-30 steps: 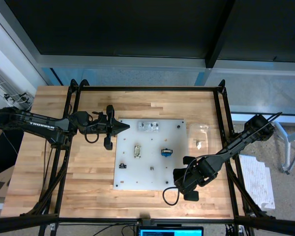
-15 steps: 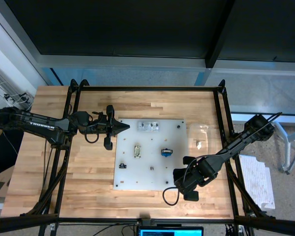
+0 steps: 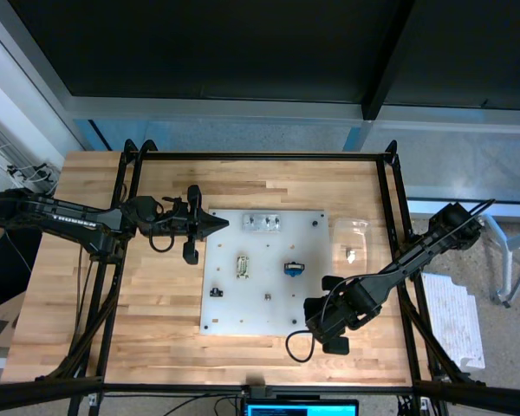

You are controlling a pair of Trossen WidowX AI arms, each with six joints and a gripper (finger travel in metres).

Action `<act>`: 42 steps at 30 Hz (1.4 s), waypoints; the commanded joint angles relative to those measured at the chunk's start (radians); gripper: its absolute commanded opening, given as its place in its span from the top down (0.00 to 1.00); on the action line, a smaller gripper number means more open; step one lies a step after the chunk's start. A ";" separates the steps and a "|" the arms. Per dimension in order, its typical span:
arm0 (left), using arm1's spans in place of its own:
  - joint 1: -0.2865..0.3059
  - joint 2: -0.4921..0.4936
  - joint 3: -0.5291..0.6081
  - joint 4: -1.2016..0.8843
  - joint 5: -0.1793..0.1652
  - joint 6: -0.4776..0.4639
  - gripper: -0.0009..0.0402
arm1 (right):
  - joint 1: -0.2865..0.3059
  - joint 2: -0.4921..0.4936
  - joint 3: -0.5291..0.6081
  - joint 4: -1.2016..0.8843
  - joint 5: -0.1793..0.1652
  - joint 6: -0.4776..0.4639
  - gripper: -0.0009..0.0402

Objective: Pick the RJ45 connector and install on taskboard

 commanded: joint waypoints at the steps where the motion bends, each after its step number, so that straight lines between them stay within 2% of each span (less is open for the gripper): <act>1: 0.000 0.000 0.000 0.000 0.000 0.000 0.98 | 0.000 -0.007 0.010 -0.001 0.004 -0.009 0.67; 8: 0.000 0.000 0.000 0.000 0.000 0.000 0.98 | 0.000 -0.042 0.039 -0.059 0.020 -0.033 0.56; 18: 0.000 0.000 0.000 0.000 0.000 0.000 0.98 | 0.000 -0.131 0.042 -0.103 0.020 -0.046 0.44; 28: 0.000 0.000 0.000 0.000 0.000 0.000 0.98 | -0.001 -0.142 0.042 -0.104 0.019 -0.056 0.43; 33: 0.000 0.000 0.000 0.000 0.000 0.000 0.98 | -0.010 -0.154 0.042 -0.102 0.019 -0.090 0.43; 38: 0.000 0.000 0.000 0.000 0.000 0.000 0.98 | -0.055 -0.200 0.042 -0.106 0.019 -0.109 0.46; 42: 0.000 0.000 0.000 0.000 0.000 0.000 0.98 | -0.119 -0.239 0.042 -0.106 0.021 -0.152 0.52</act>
